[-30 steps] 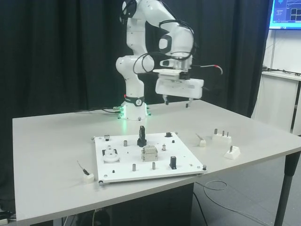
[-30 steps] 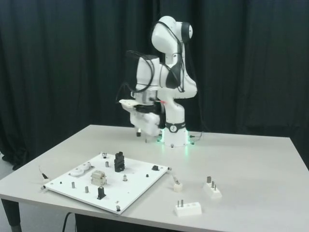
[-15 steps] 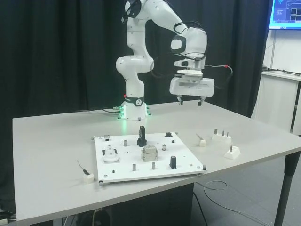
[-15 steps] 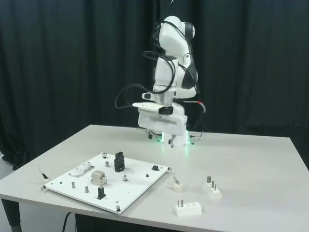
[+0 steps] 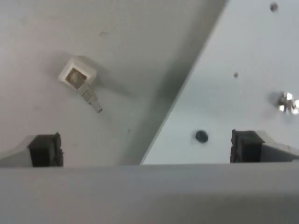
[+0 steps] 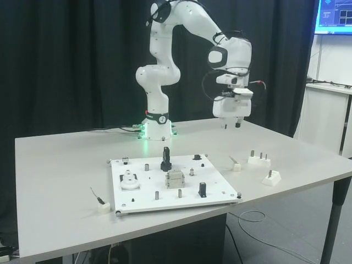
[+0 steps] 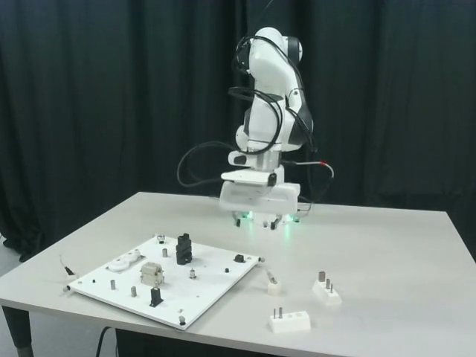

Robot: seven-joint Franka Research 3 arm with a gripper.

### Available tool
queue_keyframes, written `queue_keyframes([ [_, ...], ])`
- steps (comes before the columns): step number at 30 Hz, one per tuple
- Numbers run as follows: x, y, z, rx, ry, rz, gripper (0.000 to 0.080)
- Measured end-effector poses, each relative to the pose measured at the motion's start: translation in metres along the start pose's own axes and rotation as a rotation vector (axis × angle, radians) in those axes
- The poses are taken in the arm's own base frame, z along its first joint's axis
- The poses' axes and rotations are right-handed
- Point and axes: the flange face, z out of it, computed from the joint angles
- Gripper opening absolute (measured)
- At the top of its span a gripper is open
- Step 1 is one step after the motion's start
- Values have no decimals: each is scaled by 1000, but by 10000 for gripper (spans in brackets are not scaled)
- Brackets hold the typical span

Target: Pick Ethernet.

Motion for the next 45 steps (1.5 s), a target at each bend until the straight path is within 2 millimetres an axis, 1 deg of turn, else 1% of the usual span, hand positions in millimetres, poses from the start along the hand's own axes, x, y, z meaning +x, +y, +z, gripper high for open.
queue_keyframes([
  [7,6,-10,18,-17,-20,-137,800],
  [13,5,-18,33,-38,-53,-234,800],
  [21,-5,-30,51,-63,-108,-388,800],
  [34,-29,-51,79,-73,-175,-586,800],
  [39,-34,-56,87,-73,-186,-618,800],
  [45,-34,-59,93,-67,-184,-629,800],
])
